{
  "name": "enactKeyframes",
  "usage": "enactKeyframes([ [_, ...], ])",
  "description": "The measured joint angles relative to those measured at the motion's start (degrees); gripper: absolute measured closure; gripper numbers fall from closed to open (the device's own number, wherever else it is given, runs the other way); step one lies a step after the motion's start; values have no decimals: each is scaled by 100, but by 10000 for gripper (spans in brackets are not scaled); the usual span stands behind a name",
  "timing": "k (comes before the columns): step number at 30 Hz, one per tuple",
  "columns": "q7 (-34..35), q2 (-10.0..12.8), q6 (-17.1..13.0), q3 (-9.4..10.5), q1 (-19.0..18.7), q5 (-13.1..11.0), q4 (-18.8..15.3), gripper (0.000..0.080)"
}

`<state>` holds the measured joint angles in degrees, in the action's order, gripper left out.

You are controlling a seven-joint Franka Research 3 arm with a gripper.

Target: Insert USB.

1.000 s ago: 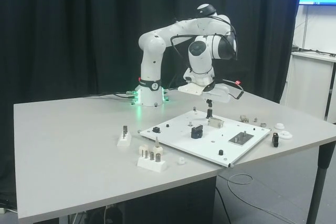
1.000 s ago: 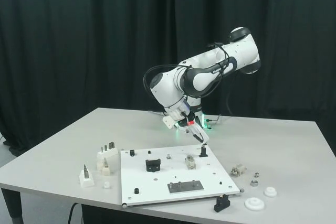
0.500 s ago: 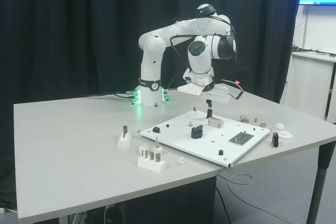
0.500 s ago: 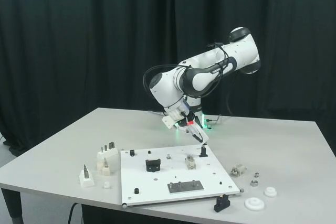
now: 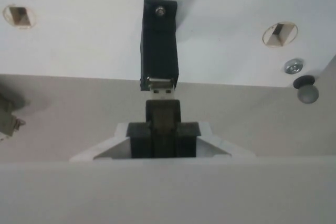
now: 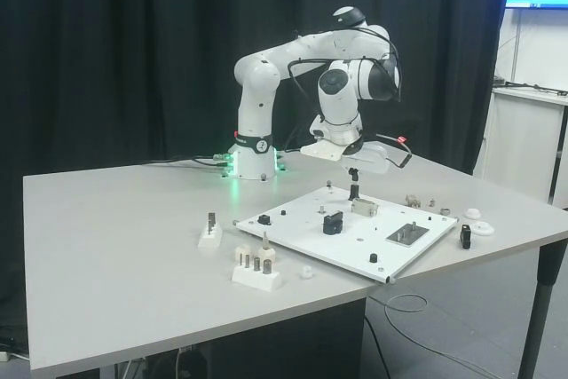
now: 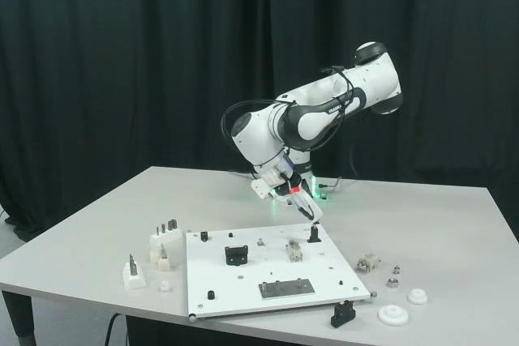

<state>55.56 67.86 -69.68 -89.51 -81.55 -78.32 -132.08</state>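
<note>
Near edge: a black clip-like part point(image 6: 465, 236) stands on the grey table point(image 6: 106, 255) just off the near right corner of the white board point(image 6: 302, 239), beside two white discs point(image 6: 484, 227).
Left of board: two white blocks point(image 6: 257, 274) holding small upright pegs sit on the table, a smaller one point(image 6: 209, 238) just beyond them.
Board: a grey metal plate point(image 7: 285, 288) lies near its front edge; a black block point(image 7: 237, 255) stands mid-board; a small metal fixture point(image 7: 293, 251) sits to its right.
USB: the USB plug point(image 5: 160, 88), metal tip forward, is pinched in the gripper point(image 5: 163, 129) and meets the mouth of the black socket block point(image 5: 159, 40) on the board's far right part.
Gripper: closed narrowly on the plug's black body, angled down at the socket point(image 7: 314, 237).
Arm: the white Franka point(image 6: 337, 77) bends over from its base point(image 6: 253, 159), ringed with green light, at the table's far side.
Backdrop: black curtain point(image 7: 122, 62).
</note>
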Motion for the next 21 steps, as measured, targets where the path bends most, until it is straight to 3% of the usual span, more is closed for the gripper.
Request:
enactKeyframes([
  [21, 0, 2, -48, -1, -56, -5, -15, 712],
])
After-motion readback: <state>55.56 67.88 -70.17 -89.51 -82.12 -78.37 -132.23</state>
